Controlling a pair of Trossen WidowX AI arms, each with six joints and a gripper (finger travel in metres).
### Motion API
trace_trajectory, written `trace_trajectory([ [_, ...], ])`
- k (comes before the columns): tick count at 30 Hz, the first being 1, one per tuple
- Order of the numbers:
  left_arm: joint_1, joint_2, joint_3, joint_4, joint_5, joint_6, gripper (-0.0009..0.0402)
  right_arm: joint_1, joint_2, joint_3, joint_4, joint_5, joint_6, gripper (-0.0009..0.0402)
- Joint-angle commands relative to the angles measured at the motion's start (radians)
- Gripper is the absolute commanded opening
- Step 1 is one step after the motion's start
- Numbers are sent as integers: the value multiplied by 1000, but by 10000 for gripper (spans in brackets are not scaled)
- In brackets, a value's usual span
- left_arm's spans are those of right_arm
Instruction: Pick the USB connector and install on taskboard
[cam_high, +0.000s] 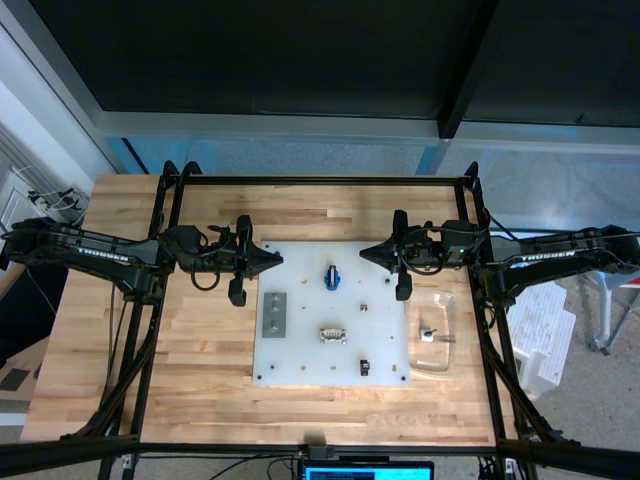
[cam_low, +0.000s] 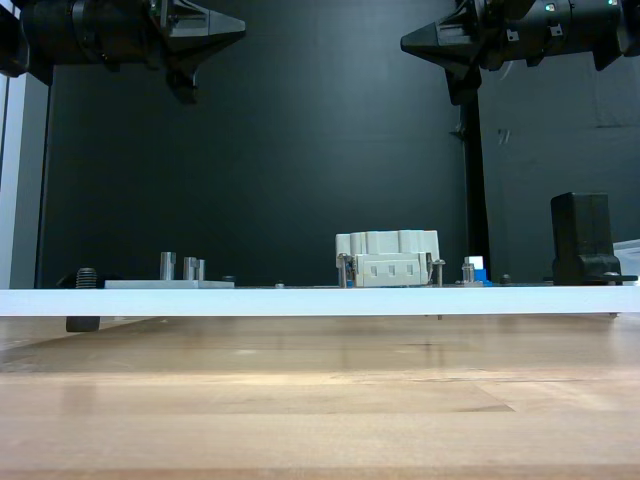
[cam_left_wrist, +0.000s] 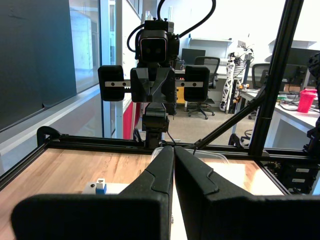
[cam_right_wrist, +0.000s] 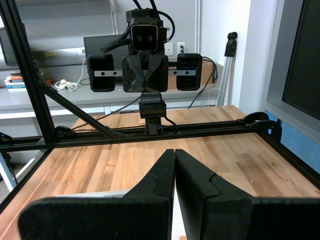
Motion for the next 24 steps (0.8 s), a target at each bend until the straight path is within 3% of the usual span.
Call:
trace_trajectory([
  [1,0,0,0,0,0,0,0,0,0,0,33,-2,-12,0],
  [15,0,0,0,0,0,0,0,0,-6,3,13,0,16,0],
  [24,0,0,0,0,0,0,0,32,-81,102,-352,13,23,0],
])
